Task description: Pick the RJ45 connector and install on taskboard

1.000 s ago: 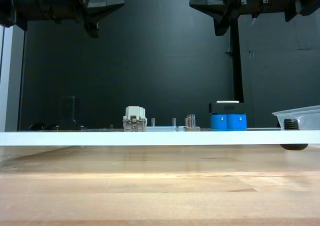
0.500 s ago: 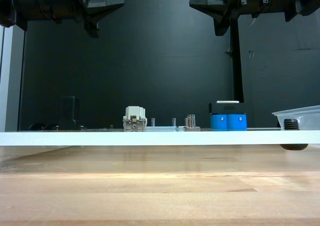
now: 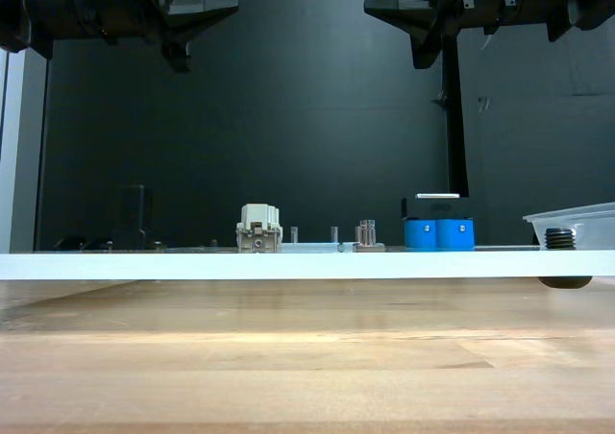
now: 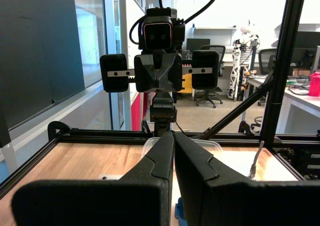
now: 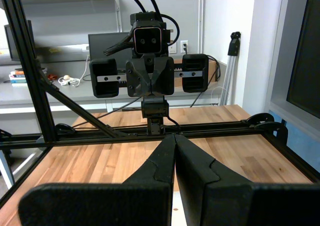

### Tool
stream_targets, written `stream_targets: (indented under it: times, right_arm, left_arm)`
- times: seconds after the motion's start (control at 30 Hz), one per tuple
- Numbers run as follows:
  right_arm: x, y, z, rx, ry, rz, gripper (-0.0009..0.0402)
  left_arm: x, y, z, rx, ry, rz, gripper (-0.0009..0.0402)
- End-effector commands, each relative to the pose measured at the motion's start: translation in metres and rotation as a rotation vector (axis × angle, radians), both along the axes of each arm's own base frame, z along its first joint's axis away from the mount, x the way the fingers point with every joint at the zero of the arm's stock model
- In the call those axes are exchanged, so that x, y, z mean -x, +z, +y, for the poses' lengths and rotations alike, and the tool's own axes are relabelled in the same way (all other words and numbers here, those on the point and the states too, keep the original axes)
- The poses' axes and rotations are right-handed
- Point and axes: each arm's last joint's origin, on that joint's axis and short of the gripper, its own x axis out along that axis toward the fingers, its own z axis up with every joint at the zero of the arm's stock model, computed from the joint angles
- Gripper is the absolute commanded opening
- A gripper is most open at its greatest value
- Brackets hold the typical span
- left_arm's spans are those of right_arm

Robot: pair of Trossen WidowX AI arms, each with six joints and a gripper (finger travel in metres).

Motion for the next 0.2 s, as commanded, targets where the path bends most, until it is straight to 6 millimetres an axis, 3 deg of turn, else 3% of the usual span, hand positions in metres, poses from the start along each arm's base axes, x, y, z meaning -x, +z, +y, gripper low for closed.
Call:
stream_targets:
  times: [0.03, 0.2]
  right_arm:
    - [0.0000, 0.0000, 0.0000, 0.000, 0.000, 0.000, 0.0000]
    - [0.0000, 0.0000, 0.0001, 0.000, 0.000, 0.000, 0.0000]
  left_arm:
    - [-0.0001, 0.0001, 0.0000, 0.000, 0.000, 0.000, 0.0000]
    - [0.0000, 0.0001, 0.0000, 0.000, 0.000, 0.000, 0.0000]
